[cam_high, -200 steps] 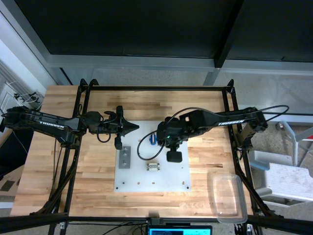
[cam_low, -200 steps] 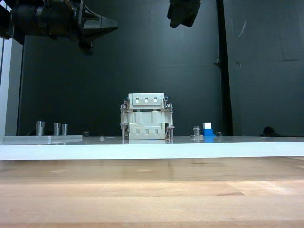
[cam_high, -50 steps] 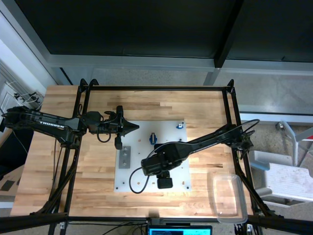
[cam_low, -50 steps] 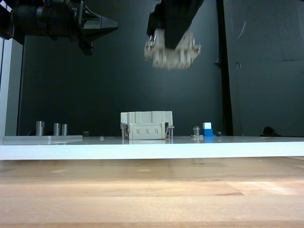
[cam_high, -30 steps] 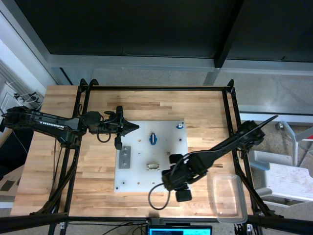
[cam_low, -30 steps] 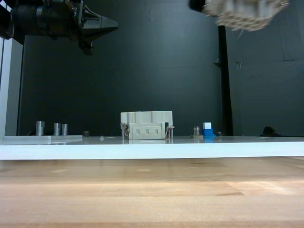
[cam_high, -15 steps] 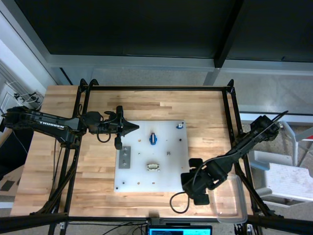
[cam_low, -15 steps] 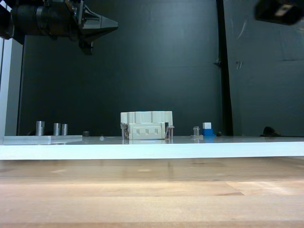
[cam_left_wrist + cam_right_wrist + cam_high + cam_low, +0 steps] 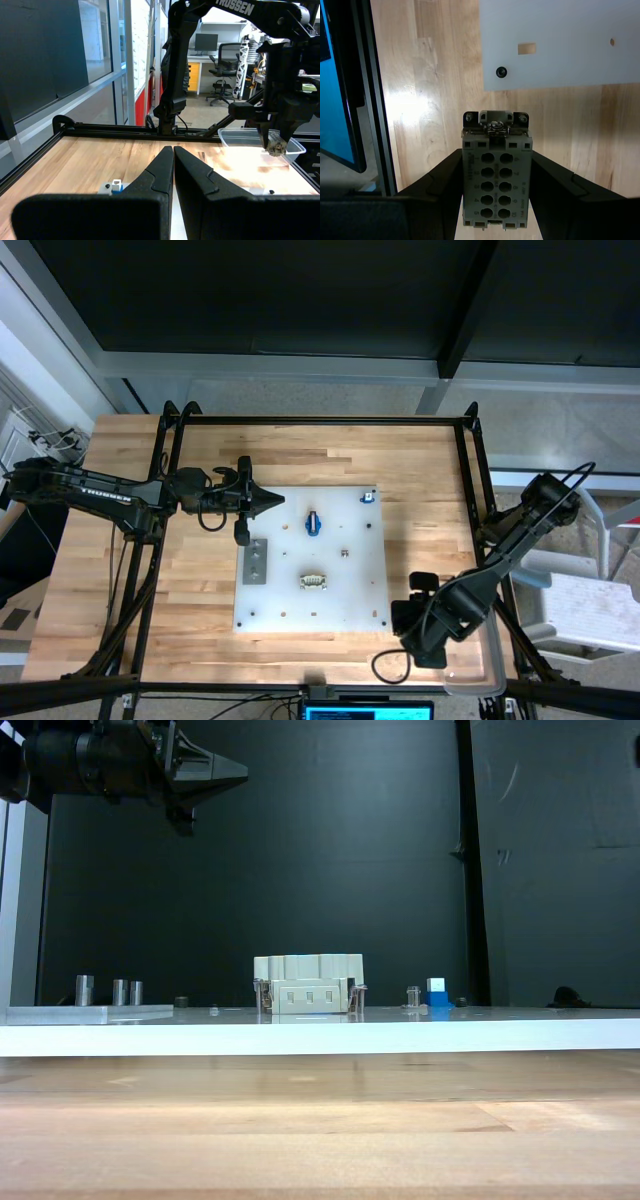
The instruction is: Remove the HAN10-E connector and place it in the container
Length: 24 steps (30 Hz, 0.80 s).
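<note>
The HAN10-E connector [image 9: 495, 175], a beige block with rows of round pin holes, hangs between the fingers [image 9: 442, 180] of my right gripper [image 9: 495, 170], which is shut on it. From above, the right gripper [image 9: 428, 628] hovers at the table's near right, over the left edge of the clear container [image 9: 496, 665], much of which the arm hides. The left wrist view shows the connector [image 9: 274, 146] held just above the container [image 9: 240, 142]. My left gripper [image 9: 278, 500] is shut and empty, parked high over the board's far left.
The white board [image 9: 340, 602] carries a beige base housing [image 9: 314, 582], a blue upright part [image 9: 314, 523] and a grey metal block with holes [image 9: 257, 562]. A black frame [image 9: 470, 480] runs along the table's sides.
The right arm swung further right and toward the near edge with the connector, from beside the board's corner to the container's left rim. The left arm stayed still.
</note>
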### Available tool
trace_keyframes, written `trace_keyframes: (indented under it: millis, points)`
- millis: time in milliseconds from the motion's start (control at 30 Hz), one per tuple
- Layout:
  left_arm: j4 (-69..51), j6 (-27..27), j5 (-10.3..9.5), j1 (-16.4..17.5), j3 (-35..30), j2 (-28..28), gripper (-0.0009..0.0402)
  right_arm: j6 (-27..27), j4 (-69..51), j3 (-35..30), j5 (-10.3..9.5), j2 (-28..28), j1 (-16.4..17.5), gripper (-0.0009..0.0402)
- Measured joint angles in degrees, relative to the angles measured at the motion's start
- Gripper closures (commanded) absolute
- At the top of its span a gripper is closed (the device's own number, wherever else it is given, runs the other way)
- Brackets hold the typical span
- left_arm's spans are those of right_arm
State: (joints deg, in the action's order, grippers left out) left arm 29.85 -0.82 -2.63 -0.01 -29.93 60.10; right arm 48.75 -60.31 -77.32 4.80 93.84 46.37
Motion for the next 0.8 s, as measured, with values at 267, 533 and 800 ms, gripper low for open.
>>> trace_keyframes:
  millis: [267,533,800]
  points:
    - [0.0,0.0,-0.02,0.0,0.0,0.0,0.0393,4.5,-1.7,0.2,0.15,-0.1,2.9,0.0342]
    - [0.0,0.0,-0.02,0.0,0.0,0.0,0.0393,12.0,-0.7,4.1,0.11,-0.6,7.4,0.0342]
    - [0.0,0.0,-0.02,0.0,0.0,0.0,0.0393,19.0,-0.2,6.3,0.11,-0.9,12.9,0.0342]
